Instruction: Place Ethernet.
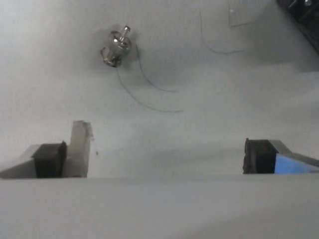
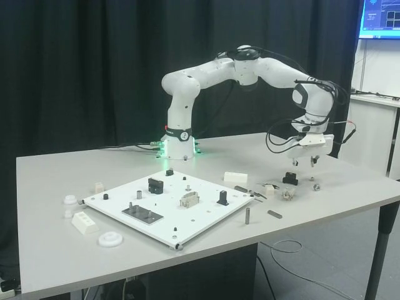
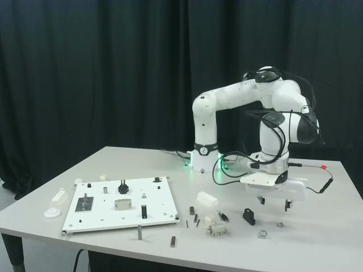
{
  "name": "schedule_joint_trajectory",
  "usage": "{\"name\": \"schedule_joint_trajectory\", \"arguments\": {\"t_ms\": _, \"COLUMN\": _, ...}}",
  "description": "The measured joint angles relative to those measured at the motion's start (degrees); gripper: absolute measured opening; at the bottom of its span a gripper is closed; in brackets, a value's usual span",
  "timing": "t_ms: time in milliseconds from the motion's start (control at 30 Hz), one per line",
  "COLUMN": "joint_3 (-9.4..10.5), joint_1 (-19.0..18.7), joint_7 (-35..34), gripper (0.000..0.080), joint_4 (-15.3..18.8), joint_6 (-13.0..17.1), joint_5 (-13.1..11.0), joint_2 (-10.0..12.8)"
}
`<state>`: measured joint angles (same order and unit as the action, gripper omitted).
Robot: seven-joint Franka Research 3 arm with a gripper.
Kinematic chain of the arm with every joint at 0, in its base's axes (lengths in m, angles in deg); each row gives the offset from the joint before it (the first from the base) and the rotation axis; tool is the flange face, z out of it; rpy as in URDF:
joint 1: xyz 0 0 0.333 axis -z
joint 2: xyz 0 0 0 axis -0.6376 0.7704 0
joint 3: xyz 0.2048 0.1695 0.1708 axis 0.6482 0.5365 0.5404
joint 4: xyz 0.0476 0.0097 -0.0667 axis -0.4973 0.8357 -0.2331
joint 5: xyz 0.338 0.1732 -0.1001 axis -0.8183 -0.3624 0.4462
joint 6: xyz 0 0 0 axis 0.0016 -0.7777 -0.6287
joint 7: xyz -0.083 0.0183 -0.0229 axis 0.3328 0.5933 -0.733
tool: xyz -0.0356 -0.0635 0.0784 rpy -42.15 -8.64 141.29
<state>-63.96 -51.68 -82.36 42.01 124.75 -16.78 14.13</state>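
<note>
Closest to the wrist camera: two black-padded fingertips (image 1: 50,159) of the gripper (image 1: 154,158), spread wide, nothing between them. Against one pad, a pale upright block (image 1: 80,145); cannot tell whether held or part of the finger. Below, bare grey table (image 1: 209,119) with thin pen arcs and one small metal coaxial-type connector (image 1: 117,46) lying on its side.

In the first room view, gripper (image 2: 304,161) hanging above the table at centre right, not touching any part. Lower left of centre: one white assembly board (image 2: 206,225) lying flat, carrying three black blocks (image 2: 155,185), one grey plate (image 2: 142,214) and one metal multi-pin socket (image 2: 189,200). Left of the board, five loose white pieces (image 2: 84,222). Right of the board, one white rectangular block (image 2: 235,177), one black bracket (image 2: 289,179), one multi-pin connector (image 2: 288,195), two short dark pins (image 2: 247,215) and one small white part (image 2: 269,186).

Cannot tell which of these small parts is the Ethernet piece; none seated in the board by the gripper.

Green light at the arm's base (image 2: 167,154).
</note>
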Motion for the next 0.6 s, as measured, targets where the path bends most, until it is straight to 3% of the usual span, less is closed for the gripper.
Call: {"name": "schedule_joint_trajectory", "arguments": {"t_ms": 600, "joint_3": -0.25, "joint_1": 0.94, "joint_7": 0.08, "gripper": 0.08, "joint_4": -0.18, "joint_6": -0.21, "joint_5": 2.91, "joint_2": -0.9}}
